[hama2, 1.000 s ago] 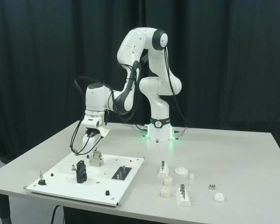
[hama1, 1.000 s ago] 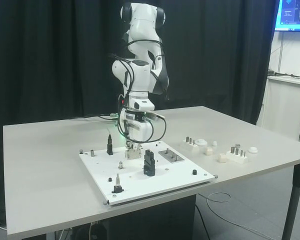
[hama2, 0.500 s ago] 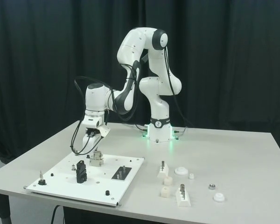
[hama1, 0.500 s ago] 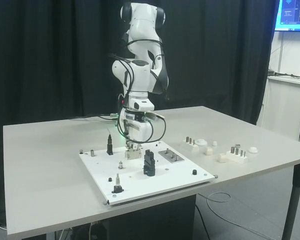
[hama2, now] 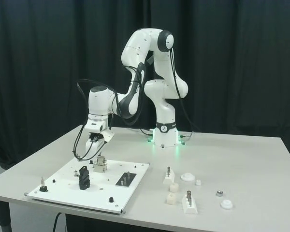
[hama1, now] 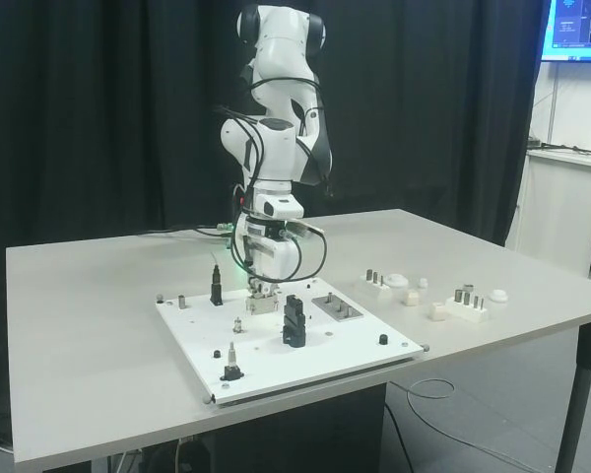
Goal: Insert waterproof.
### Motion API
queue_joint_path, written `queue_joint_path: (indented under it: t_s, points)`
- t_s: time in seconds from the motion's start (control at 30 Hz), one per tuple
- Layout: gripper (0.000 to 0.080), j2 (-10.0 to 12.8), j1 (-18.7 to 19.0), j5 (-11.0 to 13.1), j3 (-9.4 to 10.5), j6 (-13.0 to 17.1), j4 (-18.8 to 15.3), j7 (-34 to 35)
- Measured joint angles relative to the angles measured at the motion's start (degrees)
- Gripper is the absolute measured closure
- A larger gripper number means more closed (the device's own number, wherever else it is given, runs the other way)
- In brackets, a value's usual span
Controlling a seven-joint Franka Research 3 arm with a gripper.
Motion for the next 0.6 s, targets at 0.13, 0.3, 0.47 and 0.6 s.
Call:
queue_joint_path:
  t_s: [0.13,0.3,0.47,0.6]
  points:
    - [0.0479,0.0,0.0,0.0,-0.03,0.0,0.0,0.5]
    - [0.0479,0.0,0.0,0.0,-0.13,0.1,0.0,0.9]
    - [0.0479,0.1,0.0,0.0,-0.17,0.2,0.0,1.1]
    - [0.0479,0.1,0.0,0.0,-0.18,0.2,0.0,1.2]
